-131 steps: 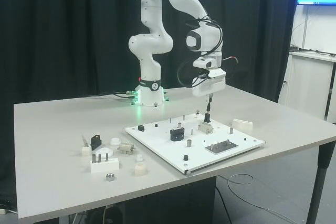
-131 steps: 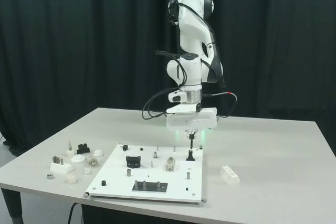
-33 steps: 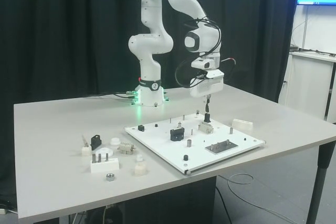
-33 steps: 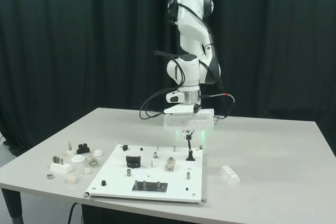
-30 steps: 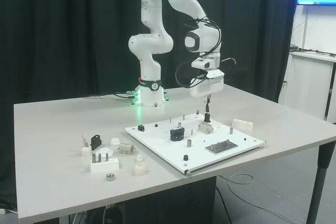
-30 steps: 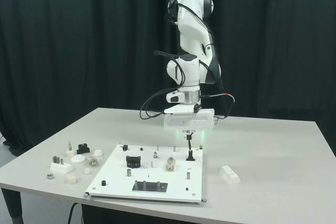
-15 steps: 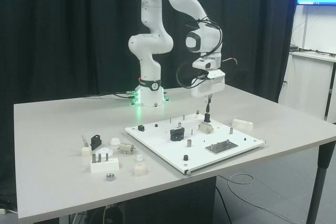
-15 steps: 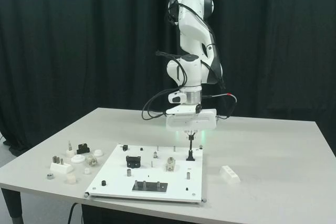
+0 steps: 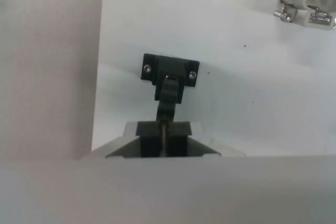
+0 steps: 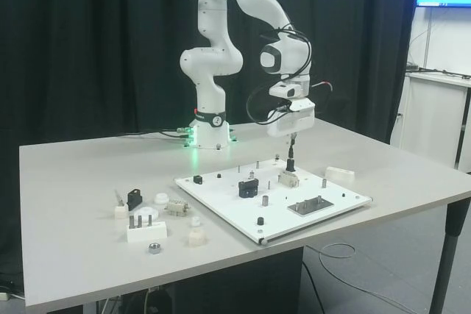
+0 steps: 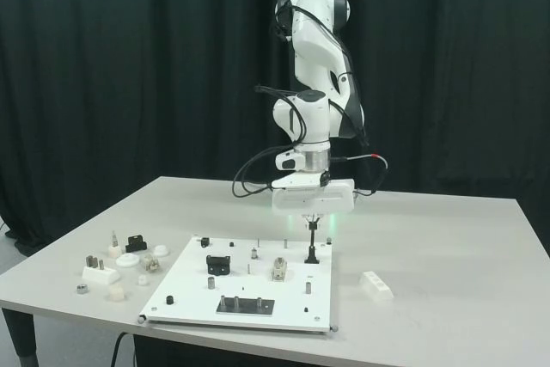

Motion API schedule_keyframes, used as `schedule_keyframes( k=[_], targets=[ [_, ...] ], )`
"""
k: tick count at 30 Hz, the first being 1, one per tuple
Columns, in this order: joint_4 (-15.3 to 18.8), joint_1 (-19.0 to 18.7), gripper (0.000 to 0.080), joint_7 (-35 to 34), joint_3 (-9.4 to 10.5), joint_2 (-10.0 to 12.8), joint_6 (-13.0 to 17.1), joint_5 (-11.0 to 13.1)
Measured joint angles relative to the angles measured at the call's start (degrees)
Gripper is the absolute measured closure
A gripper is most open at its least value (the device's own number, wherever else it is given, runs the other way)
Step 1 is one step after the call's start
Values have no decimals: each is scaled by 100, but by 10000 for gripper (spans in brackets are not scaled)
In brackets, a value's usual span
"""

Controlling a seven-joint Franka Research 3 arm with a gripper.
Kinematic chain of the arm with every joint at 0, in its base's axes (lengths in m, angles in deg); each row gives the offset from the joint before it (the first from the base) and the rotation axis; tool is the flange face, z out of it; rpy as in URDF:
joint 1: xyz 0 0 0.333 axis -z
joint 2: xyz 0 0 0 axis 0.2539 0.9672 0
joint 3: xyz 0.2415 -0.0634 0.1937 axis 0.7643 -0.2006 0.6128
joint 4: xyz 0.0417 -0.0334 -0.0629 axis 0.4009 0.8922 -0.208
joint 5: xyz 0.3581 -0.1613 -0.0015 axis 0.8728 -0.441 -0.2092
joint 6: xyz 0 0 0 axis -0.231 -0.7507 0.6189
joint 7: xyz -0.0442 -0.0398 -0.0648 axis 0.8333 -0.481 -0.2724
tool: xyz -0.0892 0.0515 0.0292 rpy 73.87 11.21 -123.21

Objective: Insert USB.

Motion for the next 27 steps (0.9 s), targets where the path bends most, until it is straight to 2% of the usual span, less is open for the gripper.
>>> schedule_keyframes(
  k=[18, 27],
  targets=[
    [-2, 11, 780, 0, -2, 15, 48, -9],
    [-10, 36, 780, 0, -8, 75, 197, -17]
  ],
)
